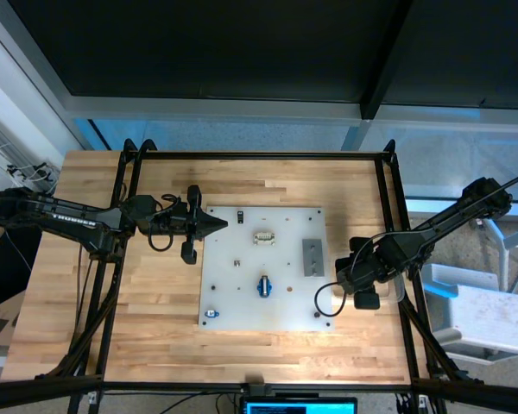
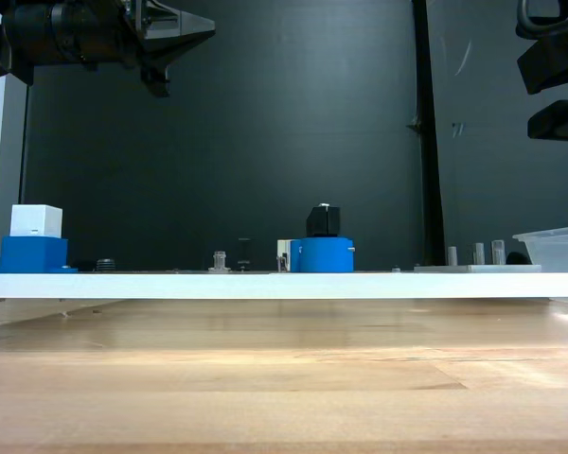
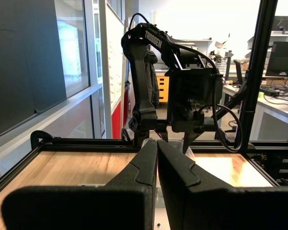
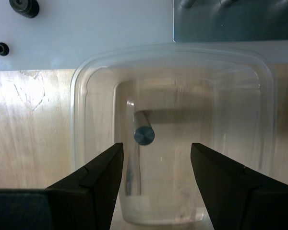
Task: Pick the 16mm cylinder and place it in the taskboard
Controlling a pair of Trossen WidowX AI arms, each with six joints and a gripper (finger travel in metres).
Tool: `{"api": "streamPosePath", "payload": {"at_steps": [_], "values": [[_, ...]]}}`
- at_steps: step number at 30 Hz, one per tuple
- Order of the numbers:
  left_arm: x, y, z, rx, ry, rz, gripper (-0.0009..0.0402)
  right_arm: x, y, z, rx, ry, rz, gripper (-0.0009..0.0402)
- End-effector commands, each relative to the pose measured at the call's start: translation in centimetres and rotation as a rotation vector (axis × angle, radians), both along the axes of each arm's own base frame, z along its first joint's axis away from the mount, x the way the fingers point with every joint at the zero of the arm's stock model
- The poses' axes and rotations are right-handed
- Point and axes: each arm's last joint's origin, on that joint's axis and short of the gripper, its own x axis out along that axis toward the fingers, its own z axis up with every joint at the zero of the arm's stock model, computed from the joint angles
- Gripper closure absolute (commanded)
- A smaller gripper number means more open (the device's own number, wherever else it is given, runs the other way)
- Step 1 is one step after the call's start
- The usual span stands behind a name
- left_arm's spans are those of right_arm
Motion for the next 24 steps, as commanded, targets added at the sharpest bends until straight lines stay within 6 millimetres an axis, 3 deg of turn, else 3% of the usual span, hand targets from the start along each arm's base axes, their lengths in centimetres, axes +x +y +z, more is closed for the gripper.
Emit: {"api": "streamPosePath", "payload": {"at_steps": [1, 24], "values": [[0.0, 0.0, 0.0, 0.000, 0.000, 0.000, 0.0393, 0.0, 0.1, -0.4, 0.007, -0.009, 0.003, 0.0199], [0.0, 0.0, 0.0, 0.000, 0.000, 0.000, 0.0393, 0.0, 0.3, -2.8, 0.026, -0.011, -0.007, 0.0199]]}}
